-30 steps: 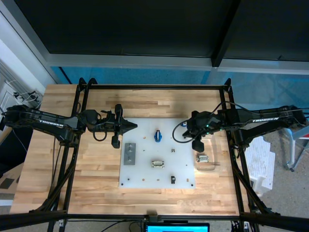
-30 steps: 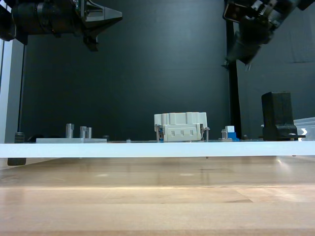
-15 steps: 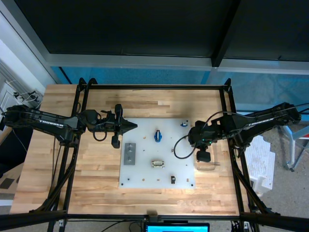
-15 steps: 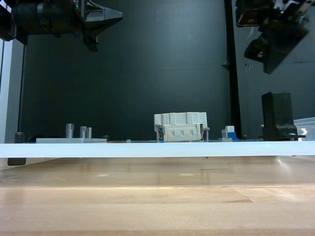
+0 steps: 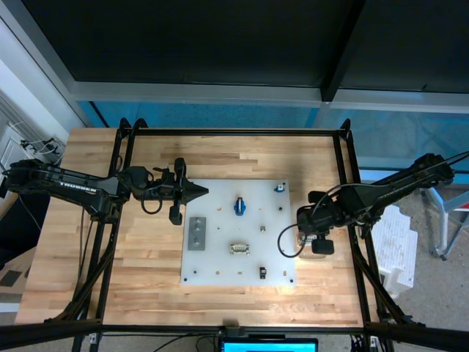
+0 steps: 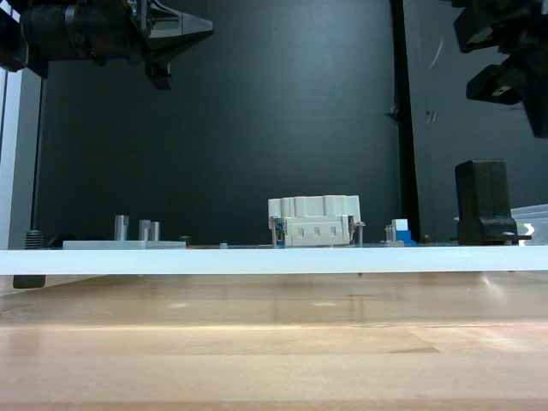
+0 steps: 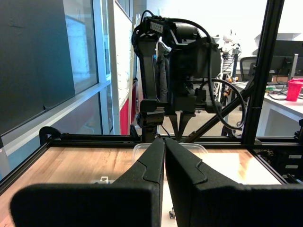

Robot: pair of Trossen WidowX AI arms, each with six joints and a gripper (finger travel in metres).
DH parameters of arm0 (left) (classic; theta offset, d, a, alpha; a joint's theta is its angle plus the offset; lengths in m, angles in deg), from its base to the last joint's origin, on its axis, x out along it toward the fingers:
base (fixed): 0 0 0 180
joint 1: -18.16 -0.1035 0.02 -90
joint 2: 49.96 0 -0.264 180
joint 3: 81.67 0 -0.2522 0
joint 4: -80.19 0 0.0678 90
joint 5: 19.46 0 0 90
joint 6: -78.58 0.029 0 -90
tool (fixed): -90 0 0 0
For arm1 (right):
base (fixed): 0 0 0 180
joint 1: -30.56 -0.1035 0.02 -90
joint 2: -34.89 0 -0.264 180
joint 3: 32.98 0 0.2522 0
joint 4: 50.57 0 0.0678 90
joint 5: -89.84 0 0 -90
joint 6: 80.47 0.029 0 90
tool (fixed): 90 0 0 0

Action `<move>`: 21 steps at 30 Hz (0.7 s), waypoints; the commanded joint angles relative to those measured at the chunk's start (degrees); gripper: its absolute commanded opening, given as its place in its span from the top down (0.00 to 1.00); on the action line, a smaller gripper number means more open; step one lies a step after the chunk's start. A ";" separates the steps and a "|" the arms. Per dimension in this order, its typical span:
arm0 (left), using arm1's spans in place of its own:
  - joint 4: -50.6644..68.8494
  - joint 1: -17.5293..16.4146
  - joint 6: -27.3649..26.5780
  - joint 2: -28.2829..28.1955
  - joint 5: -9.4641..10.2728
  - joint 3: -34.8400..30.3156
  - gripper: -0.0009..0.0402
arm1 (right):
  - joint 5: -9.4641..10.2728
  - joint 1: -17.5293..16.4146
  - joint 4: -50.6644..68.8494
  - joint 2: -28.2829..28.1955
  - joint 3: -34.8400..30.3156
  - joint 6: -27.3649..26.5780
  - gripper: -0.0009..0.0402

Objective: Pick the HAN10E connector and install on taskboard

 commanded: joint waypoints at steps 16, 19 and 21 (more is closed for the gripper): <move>0.00 0.00 0.00 -0.02 -0.02 -0.02 0.98 | 0.00 -3.87 0.24 -0.61 2.34 4.74 0.53; 0.00 0.00 0.00 -0.02 -0.02 -0.02 0.98 | -0.37 -4.33 0.17 -2.05 2.34 4.46 0.45; 0.00 0.00 0.00 -0.02 -0.02 -0.02 0.98 | -1.60 -4.74 0.15 -3.15 2.34 4.52 0.40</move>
